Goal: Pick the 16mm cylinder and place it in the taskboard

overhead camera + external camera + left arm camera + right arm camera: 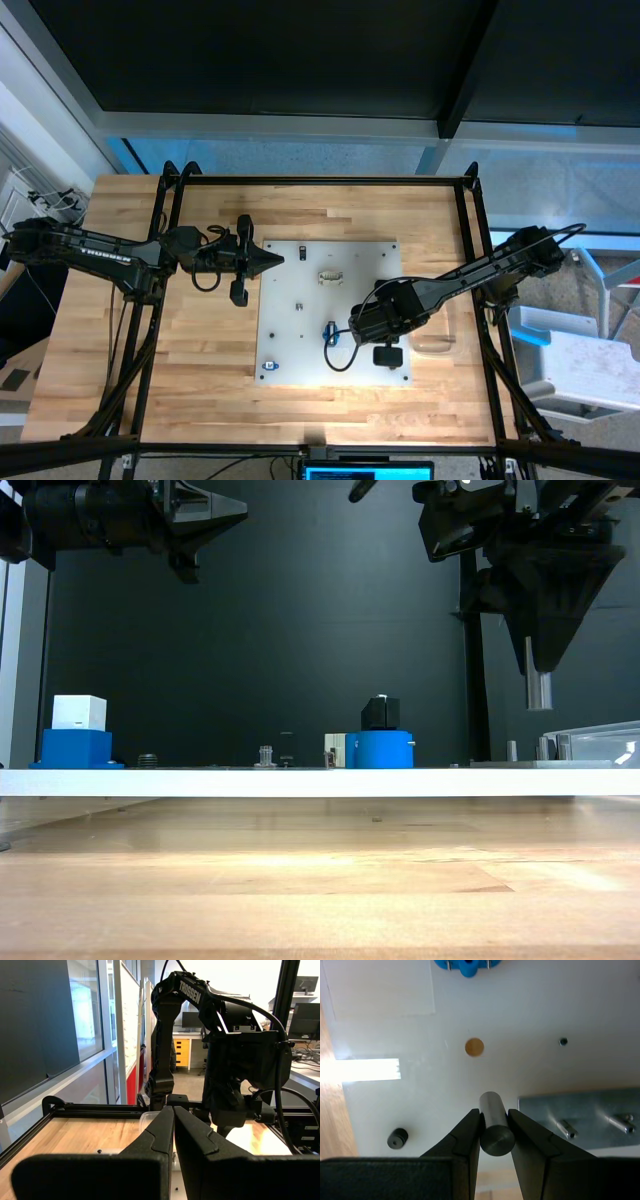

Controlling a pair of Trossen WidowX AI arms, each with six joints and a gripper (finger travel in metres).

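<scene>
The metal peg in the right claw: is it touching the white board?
Apart. Low view: the 16mm cylinder, clamped in the right gripper, hangs clear above the taskboard. Left gripper, shut, hovers at the board's left edge.

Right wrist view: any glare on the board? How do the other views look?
Right wrist view: a bright strip blows out on the board; the right gripper, above it and shut on the cylinder, shows clearly. Low view: dark backdrop, arms silhouetted. Left wrist view: backlit; the left gripper, shut above the board's left edge, reads black.
</scene>
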